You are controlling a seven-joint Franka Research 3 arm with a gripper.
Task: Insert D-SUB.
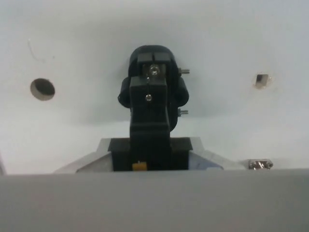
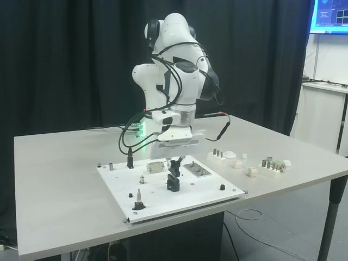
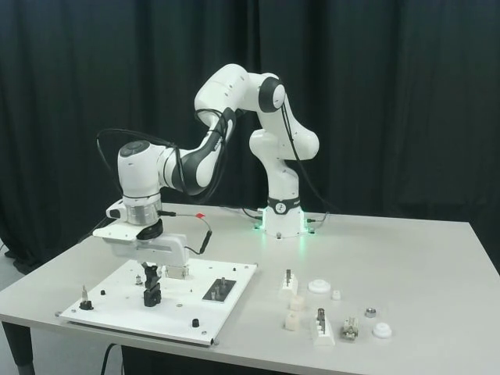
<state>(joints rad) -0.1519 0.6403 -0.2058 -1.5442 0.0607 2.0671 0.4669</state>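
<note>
Black D-SUB plug (image 1: 152, 96) sits pinched in the closed tool (image 1: 150, 87), low over the white board (image 2: 179, 187), frame centre.

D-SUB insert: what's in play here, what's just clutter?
In play:
tool, shut on black D-SUB connector
white board under it

Lying about:
white fixtures on table
grey plate on board
upright peg at board corner

Even overhead room light, black curtains dark. Soft shadow under gripper (image 1: 150, 104) on white board (image 1: 231, 43); wrist foreground blurred.
</note>
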